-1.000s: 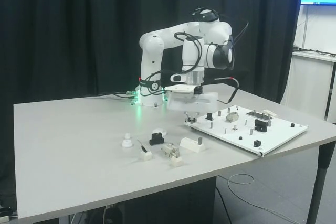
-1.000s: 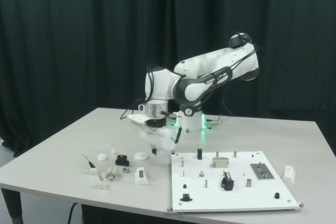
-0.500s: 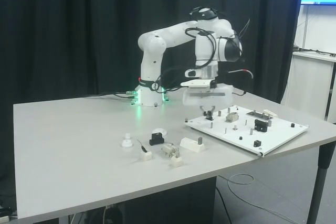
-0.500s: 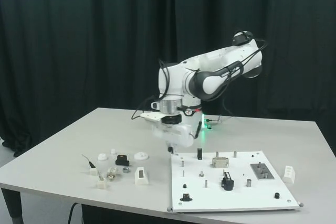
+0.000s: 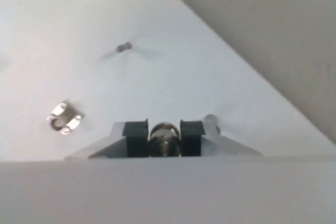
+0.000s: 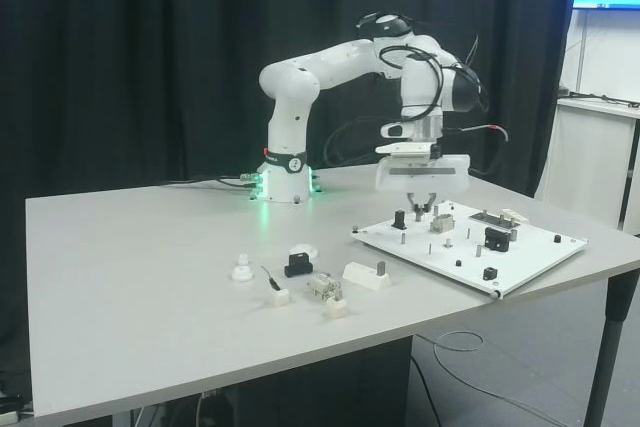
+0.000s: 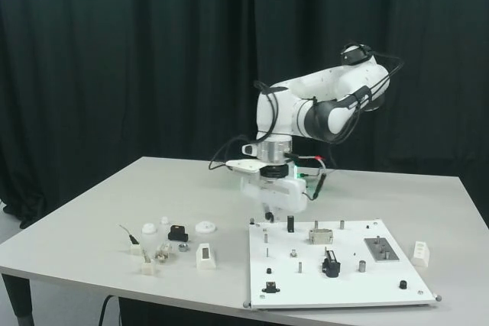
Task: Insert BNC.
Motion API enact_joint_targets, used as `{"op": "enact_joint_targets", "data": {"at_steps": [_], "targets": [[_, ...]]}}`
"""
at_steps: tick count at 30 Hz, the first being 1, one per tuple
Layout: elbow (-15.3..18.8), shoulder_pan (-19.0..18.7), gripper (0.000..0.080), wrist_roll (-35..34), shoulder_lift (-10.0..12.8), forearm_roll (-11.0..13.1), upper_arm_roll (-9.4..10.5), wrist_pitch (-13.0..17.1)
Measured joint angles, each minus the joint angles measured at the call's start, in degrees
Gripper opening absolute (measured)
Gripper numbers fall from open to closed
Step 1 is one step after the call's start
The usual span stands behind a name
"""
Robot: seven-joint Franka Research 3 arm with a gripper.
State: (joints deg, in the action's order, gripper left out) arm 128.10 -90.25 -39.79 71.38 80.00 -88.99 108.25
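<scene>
Pincer (image 5: 165, 139) clamped on BNC connector (image 5: 164, 141), metal barrel held between 2 black fingertips (image 5: 136, 138). Pincer hangs above white board (image 7: 344, 280), near board's edge closest to arm base, connector clear of board. Board carries small posts and fixtures, incl. black upright post (image 7: 290, 224) just beside pincer. White arm (image 6: 330, 62) reaches from base across grey surface (image 6: 140, 277). Loose small parts (image 6: 300, 282) lie on surface beside board, well apart from pincer.
</scene>
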Motion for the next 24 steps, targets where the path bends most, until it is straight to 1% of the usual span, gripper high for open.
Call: {"op": "enact_joint_targets", "data": {"at_steps": [5,10,17,24], "targets": [[-0.84,-1.25,0.0124,-2.41,0.0,-0.12,0.28,1.46],[-2.2,-1.63,0.0124,-4.55,0.0,-0.12,1.21,2.95],[-4.63,-1.26,0.0124,-8.42,0.0,-0.12,3.11,4.86],[-7.0,0.08,0.0124,-11.02,0.01,-0.12,4.84,5.5]]}}
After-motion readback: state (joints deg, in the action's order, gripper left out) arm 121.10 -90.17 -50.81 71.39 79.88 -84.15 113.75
